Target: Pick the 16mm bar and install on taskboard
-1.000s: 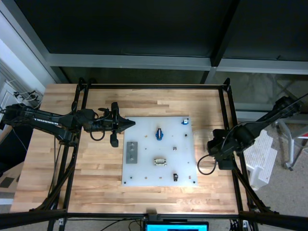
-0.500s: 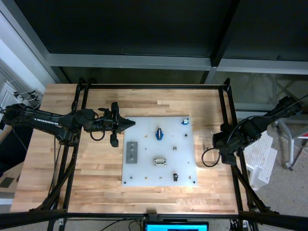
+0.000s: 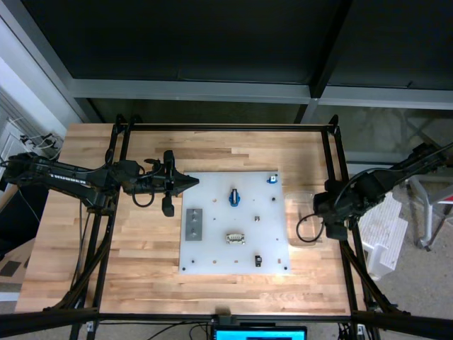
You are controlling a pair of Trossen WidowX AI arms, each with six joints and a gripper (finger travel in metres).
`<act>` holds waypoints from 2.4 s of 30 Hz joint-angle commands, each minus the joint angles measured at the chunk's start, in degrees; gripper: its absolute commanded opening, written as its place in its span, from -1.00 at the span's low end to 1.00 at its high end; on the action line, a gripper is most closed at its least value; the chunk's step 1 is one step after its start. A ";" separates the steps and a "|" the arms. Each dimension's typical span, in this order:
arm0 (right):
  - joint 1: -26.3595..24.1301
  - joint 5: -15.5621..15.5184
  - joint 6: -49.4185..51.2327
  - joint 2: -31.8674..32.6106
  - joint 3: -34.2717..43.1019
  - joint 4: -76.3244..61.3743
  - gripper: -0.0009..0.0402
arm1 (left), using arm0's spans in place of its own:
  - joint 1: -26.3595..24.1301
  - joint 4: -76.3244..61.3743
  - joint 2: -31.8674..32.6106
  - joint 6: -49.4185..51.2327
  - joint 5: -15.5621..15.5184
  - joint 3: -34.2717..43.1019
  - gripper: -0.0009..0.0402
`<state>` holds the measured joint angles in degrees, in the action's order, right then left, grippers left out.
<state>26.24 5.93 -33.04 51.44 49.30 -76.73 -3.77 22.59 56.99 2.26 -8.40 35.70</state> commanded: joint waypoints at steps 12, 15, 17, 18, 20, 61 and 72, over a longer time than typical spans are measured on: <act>-3.91 2.05 10.03 6.47 -3.58 7.78 0.15 | 0.00 0.00 0.02 -0.02 0.00 0.02 -0.95; -3.93 2.03 10.05 7.28 -5.40 10.86 0.15 | 0.00 0.00 0.02 -0.02 0.00 0.02 -0.95; -4.00 1.99 10.86 7.65 -6.58 12.81 0.15 | 0.02 -0.07 0.02 -0.02 0.00 0.02 -0.95; -4.00 1.92 11.43 7.98 -7.02 13.44 0.15 | 0.00 -0.04 0.02 -0.02 0.00 0.02 -0.95; -4.04 2.01 12.72 8.63 -7.63 13.97 0.15 | 0.02 0.00 0.02 -0.02 0.00 0.02 -0.95; -4.90 0.04 14.27 13.51 -13.73 23.96 -0.42 | 0.02 -0.02 0.02 -0.02 0.00 0.02 -0.95; -4.92 0.04 14.27 13.49 -13.70 24.24 -0.79 | 0.02 -0.04 0.02 -0.02 0.00 0.02 -0.95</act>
<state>21.32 5.96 -18.74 64.93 35.55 -52.60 -3.77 22.55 56.99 2.24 -8.40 35.70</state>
